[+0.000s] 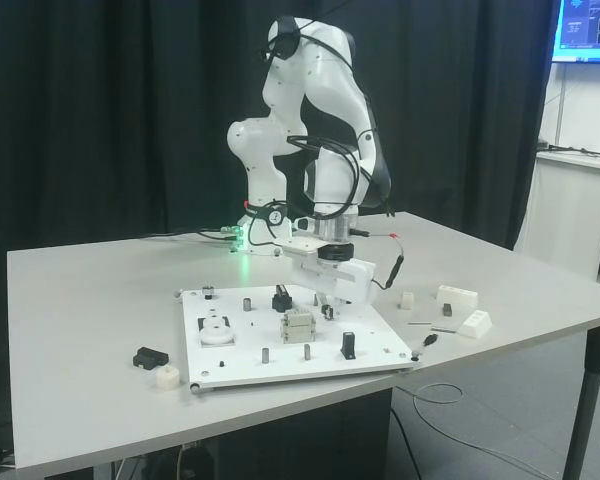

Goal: Remove BNC.

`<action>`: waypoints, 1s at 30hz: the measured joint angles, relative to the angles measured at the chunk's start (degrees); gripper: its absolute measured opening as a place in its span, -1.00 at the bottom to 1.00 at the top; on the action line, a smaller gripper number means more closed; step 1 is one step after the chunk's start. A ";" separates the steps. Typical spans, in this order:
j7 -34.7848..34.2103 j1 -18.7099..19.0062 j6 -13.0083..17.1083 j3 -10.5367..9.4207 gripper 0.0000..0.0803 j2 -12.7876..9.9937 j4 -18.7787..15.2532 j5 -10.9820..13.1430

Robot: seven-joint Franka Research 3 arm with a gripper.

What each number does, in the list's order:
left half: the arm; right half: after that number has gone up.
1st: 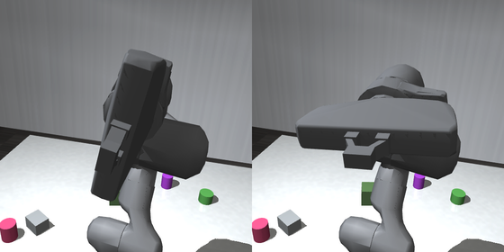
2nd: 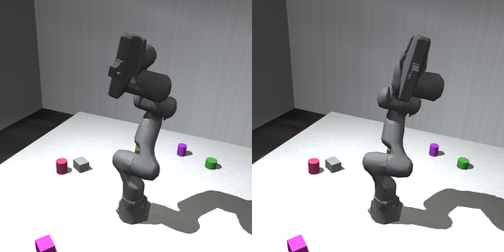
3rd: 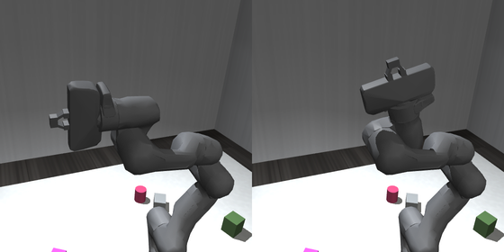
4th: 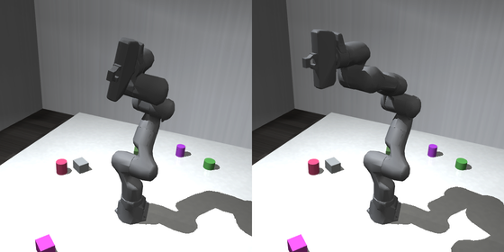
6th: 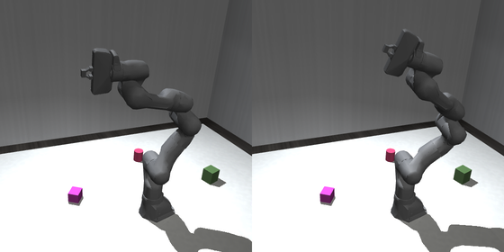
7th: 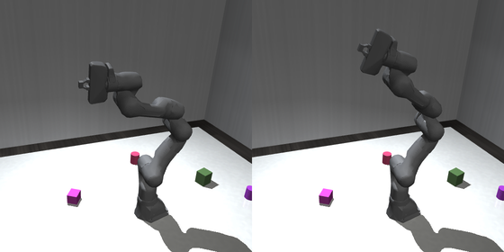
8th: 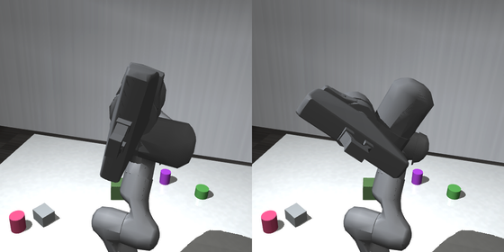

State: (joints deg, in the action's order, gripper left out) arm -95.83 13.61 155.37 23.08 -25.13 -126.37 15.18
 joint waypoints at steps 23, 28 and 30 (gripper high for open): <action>6.65 -0.13 -0.70 -0.01 -0.68 -0.06 0.30 0.00; 10.97 -0.26 -1.76 -0.01 -0.68 -0.19 0.79 0.00; 14.07 -0.34 -2.36 -0.01 -0.68 -0.29 1.10 0.00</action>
State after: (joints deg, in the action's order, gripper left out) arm -81.75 13.27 153.02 23.07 -25.42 -125.27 15.17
